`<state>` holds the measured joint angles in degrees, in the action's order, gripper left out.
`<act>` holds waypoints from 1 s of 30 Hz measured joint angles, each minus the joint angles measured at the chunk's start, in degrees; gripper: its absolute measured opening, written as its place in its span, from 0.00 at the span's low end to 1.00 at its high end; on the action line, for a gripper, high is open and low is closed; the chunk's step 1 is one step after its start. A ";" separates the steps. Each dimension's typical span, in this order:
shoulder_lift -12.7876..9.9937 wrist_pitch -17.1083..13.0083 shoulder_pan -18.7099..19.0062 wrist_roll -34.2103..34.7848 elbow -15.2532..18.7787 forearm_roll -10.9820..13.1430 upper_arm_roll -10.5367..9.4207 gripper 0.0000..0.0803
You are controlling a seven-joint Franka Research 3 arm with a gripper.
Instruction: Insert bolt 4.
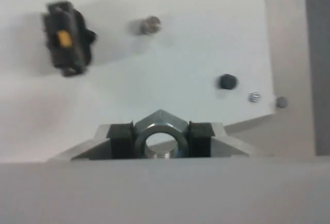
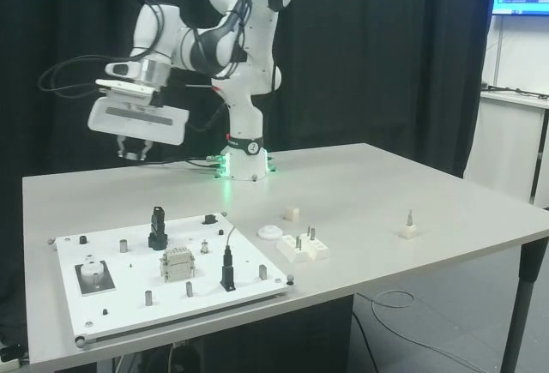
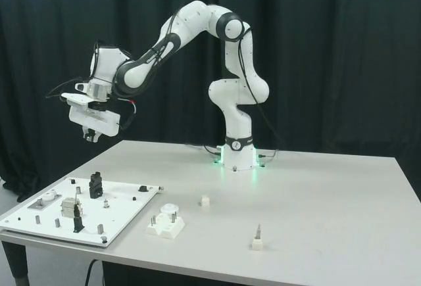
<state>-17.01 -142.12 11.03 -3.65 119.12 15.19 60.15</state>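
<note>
Carry step, I'd judge: tool (image 1: 161,142) pinches bolt (image 1: 161,137) by its hex head, high above white board (image 2: 249,294) w/ arm (image 3: 197,20) raised. Next: descend, line bolt over its hole, toward 12 o'clock of black connector (image 2: 157,229); which hole, can't tell.

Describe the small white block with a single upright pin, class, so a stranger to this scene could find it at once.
Start at the grey table and move away from the white board toward the table's far bare end. There, alone near the front edge, stands the small white block with a single upright pin. The larger white holder beside the board carries several pins.
</note>
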 joint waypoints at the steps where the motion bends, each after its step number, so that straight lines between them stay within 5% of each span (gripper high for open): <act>1: -0.48 0.05 -1.01 -1.68 -0.42 0.53 -0.43 0.28; 16: -10.14 5.90 -19.56 -24.38 -10.87 9.39 -10.93 0.28; 23: -14.01 10.48 -27.64 -32.47 -17.00 10.80 -16.34 0.28; 30: -17.25 14.51 -32.81 -37.63 -21.92 10.90 -19.48 0.28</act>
<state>-34.25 -127.61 -21.77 -41.28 97.19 26.10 40.67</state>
